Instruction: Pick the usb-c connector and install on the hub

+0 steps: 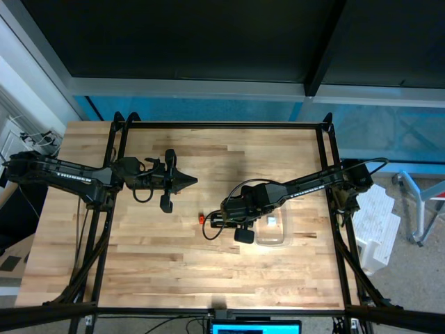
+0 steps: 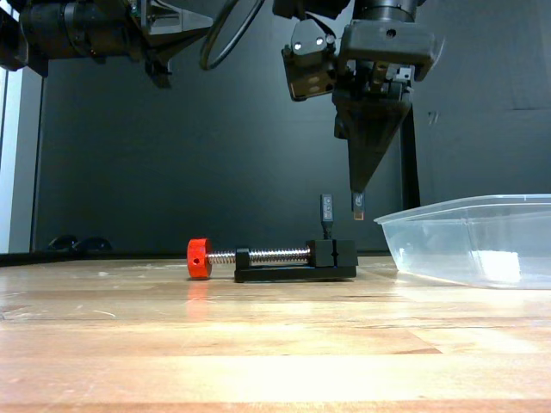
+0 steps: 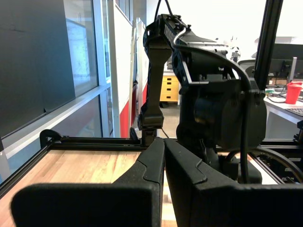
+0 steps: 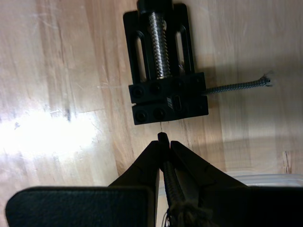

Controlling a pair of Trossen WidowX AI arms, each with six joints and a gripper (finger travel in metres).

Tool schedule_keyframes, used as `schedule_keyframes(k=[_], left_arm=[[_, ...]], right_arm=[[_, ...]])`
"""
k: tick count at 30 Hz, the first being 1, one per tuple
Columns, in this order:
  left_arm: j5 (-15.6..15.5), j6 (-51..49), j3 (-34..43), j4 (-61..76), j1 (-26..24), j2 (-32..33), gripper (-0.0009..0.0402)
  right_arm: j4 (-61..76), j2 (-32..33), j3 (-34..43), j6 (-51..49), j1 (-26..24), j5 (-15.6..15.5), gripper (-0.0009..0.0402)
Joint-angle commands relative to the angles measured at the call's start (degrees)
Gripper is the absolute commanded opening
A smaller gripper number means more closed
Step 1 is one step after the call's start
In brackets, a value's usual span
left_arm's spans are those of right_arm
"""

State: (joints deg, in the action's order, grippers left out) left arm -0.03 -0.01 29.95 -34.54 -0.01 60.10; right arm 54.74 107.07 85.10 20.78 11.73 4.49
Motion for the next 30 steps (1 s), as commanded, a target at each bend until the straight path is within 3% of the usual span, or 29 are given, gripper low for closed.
schedule_keyframes(k=[1, 17, 30], left_arm=[[0.02, 0.00, 0.00, 0.00, 0.00, 0.02, 0.0000], [0.02, 0.00, 0.00, 0.00, 0.02, 0.02, 0.0000], [0.02, 0.00, 0.00, 0.00, 0.00, 0.02, 0.0000]], right_arm=[[-0.07, 0.00, 0.02, 0.00, 0.04, 0.04, 0.0000], [0.46, -0.96, 0.76, -2.29, -0.39, -0.07, 0.0000], [4.61, -0.87, 5.70, -5.35, -2.36, -0.04, 0.0000]])
